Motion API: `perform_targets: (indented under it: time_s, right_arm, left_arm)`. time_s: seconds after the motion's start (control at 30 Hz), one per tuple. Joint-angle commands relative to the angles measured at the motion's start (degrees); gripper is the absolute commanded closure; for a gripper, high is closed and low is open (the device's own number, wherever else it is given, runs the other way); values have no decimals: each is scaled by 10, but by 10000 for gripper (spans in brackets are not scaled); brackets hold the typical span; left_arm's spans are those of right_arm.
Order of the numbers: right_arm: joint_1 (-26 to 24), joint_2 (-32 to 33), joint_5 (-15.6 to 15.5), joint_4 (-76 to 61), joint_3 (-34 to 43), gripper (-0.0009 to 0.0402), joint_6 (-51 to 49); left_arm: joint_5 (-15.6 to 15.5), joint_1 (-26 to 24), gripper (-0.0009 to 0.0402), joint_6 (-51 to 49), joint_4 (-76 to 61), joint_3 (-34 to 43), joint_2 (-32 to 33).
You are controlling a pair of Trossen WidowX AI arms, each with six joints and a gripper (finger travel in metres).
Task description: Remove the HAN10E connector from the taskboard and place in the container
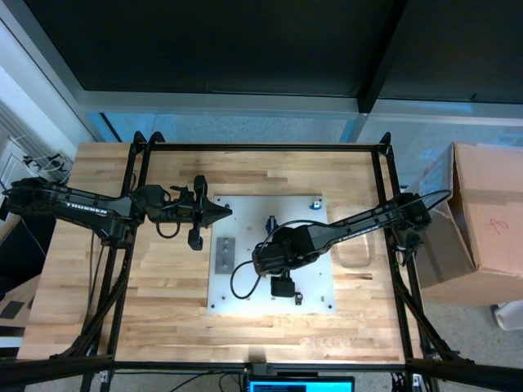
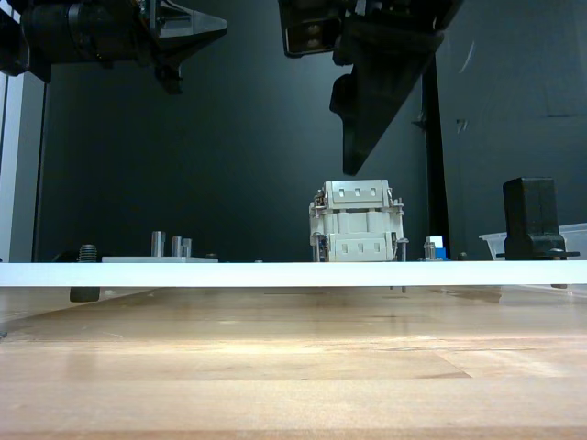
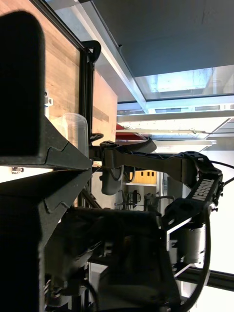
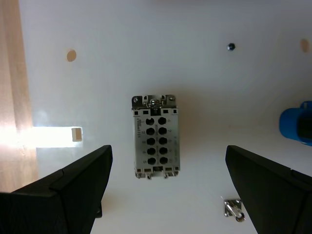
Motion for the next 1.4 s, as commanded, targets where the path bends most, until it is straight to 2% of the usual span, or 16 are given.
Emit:
perform_targets:
  time_s: [0.03, 0.53, 0.63, 0.9, 1.4]
  right_arm:
    - [1, 9, 0, 4, 0, 68, -1]
    - [4, 39, 1, 20, -3, 68, -2]
    - [4, 39, 0, 21, -3, 80, -5]
    - [5, 39, 0, 27, -4, 157, -17]
    - [5, 39, 1, 29, -4, 346, -17]
  left_arm:
    - [0, 0, 393, 0, 0, 0, 0]
    - [0, 0, 393, 0, 0, 0, 0]
    - [0, 0, 393, 0, 0, 0, 0]
    - [0, 0, 393, 0, 0, 0, 0]
    - [0, 0, 393, 0, 0, 0, 0]
